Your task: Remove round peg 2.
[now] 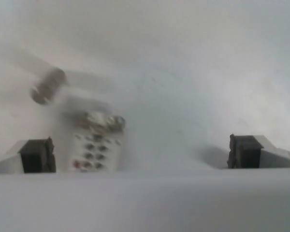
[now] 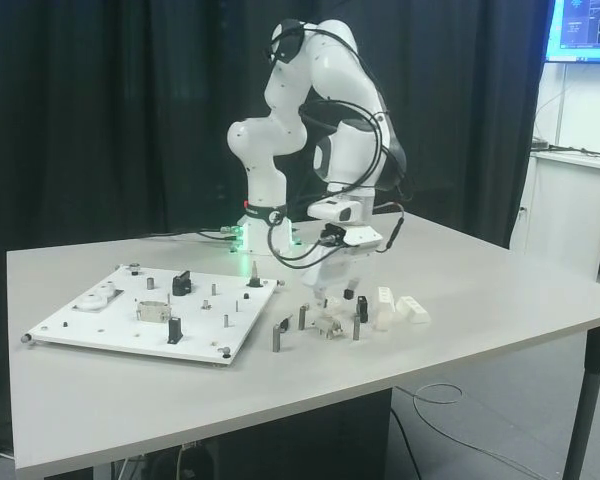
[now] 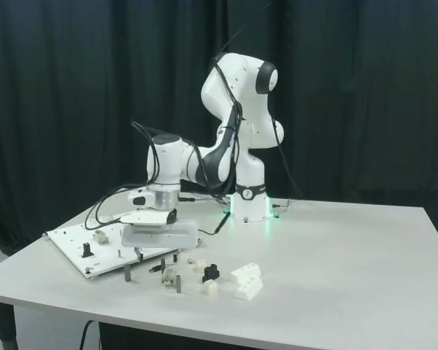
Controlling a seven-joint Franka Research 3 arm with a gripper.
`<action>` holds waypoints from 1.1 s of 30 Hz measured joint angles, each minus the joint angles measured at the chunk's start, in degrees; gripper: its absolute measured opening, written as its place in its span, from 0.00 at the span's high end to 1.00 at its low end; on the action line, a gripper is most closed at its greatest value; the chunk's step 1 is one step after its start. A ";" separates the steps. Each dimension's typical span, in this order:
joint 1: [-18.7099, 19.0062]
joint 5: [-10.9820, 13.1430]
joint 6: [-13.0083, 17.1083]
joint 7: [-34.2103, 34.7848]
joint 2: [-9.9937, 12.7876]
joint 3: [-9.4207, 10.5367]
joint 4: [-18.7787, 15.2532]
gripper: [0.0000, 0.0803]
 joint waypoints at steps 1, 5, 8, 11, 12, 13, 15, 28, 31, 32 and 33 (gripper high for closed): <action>-0.36 -0.35 -0.18 -0.21 -0.15 0.00 0.00 0.00; -1.85 -1.45 -1.16 -1.87 -0.56 0.01 0.00 0.00; -3.19 -1.92 -1.78 -3.78 -0.61 0.01 -0.01 0.00; -4.65 -2.01 -2.24 -5.68 -0.61 0.02 -0.12 0.00; -5.21 -2.01 -2.31 -6.43 -0.61 0.02 -0.21 0.00; -5.74 -2.01 -2.32 -7.13 -0.61 0.02 -0.31 0.00; -6.82 -2.01 -2.32 -8.37 -0.59 0.03 -0.56 0.00; -13.23 -1.95 -1.45 -15.36 0.37 0.08 -1.99 0.00; -14.44 -1.84 -0.77 -16.29 0.81 0.09 -2.46 0.00; -14.81 -1.76 -0.59 -16.57 0.99 0.10 -2.59 0.00; -15.15 -1.64 -0.37 -16.83 1.15 0.10 -2.73 0.00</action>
